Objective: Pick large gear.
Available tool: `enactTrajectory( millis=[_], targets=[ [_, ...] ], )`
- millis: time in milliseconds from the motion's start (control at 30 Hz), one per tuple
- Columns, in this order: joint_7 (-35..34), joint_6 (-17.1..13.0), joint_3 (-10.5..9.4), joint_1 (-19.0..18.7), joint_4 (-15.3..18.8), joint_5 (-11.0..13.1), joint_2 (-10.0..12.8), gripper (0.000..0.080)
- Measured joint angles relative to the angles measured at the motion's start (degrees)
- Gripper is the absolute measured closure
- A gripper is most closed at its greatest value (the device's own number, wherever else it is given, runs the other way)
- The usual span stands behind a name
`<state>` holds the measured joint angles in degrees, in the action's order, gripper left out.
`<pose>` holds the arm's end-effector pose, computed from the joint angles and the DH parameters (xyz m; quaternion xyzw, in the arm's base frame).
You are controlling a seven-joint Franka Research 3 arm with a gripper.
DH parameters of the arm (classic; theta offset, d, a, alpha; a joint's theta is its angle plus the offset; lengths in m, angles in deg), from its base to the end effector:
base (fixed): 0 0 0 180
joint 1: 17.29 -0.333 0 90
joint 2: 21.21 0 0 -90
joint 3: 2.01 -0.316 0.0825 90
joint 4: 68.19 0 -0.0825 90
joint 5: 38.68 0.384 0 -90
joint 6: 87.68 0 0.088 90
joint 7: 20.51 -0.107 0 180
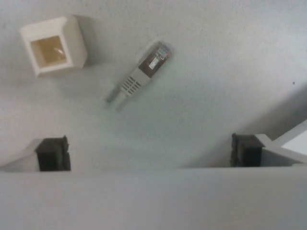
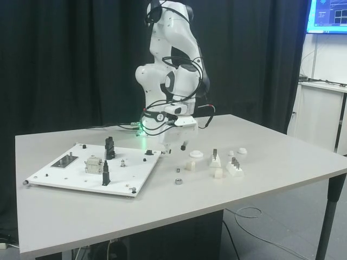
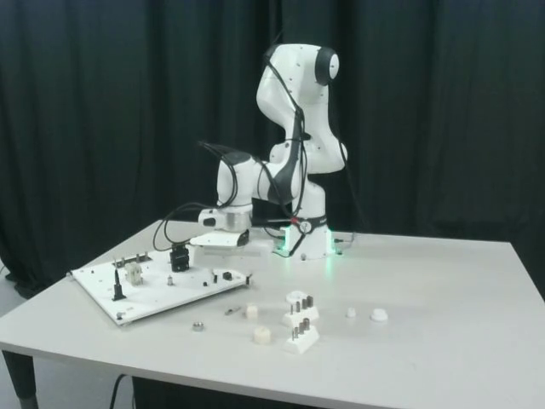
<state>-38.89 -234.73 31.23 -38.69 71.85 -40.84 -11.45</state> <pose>0.4735 -0.1040 0.2426 0.9685 -0.2421 -0.0076 0.0571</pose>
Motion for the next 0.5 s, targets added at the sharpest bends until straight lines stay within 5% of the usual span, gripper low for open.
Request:
enactTrajectory(
  millis=[133, 167, 500],
  targets=[
    [0.0, 0.0, -0.15, 0.0, -0.1, 0.0, 0.1, 0.0129],
    [0.0, 0.0, -0.17, 0.0, -0.1, 0.0, 0.1, 0.0029],
    [0.0, 0.0, -0.27, 0.0, -0.3, 0.0, 0.1, 0.0009]
  ],
)
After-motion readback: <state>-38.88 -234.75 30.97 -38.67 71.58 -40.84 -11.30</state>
